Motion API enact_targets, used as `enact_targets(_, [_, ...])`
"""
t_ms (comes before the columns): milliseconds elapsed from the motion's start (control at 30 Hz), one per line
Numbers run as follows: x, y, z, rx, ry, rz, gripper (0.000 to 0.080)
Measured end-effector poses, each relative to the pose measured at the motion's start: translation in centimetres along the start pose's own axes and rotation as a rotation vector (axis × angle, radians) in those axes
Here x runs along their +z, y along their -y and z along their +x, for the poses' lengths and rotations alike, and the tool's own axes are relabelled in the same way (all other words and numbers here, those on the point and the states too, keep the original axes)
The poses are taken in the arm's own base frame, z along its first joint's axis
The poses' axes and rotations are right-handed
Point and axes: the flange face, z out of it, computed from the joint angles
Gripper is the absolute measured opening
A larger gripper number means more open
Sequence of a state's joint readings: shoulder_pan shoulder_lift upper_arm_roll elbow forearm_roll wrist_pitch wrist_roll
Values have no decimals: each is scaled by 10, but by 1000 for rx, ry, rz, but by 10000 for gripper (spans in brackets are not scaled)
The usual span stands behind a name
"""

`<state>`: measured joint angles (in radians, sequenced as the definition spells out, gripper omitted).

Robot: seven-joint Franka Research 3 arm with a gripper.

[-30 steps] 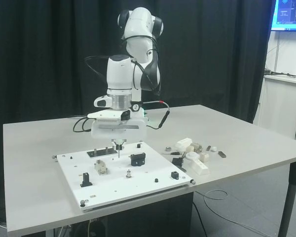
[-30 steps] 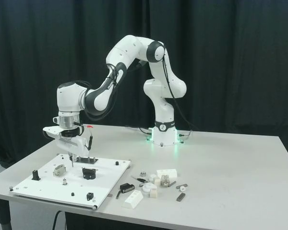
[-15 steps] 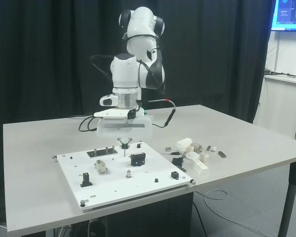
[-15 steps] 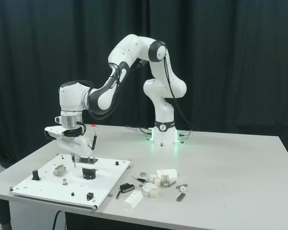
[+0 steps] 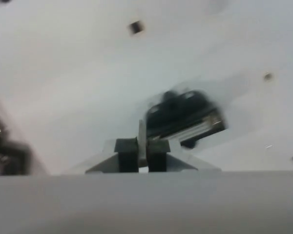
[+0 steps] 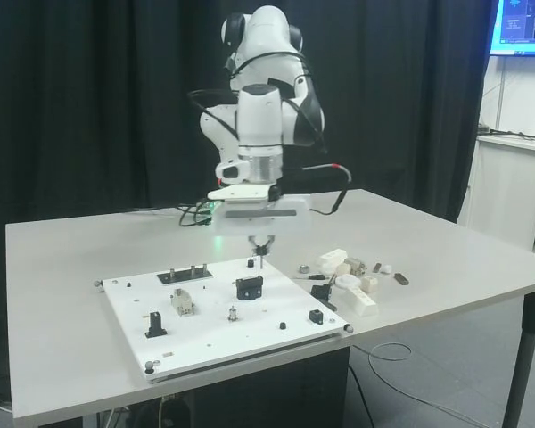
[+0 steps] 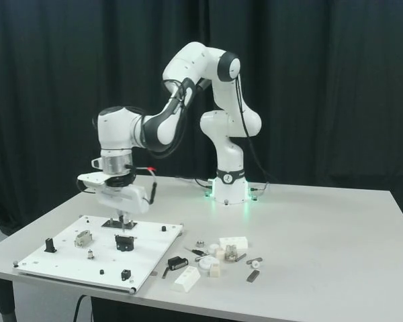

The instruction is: Place square peg 1.

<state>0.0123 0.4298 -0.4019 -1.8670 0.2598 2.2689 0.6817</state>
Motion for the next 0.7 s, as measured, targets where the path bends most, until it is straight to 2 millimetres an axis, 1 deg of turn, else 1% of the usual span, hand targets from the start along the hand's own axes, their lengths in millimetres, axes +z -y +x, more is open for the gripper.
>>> enact_targets(300, [-3, 19, -49, -24, 6, -19, 37])
enact_targets(700, [-2, 48, -112, -48, -19, -41, 35])
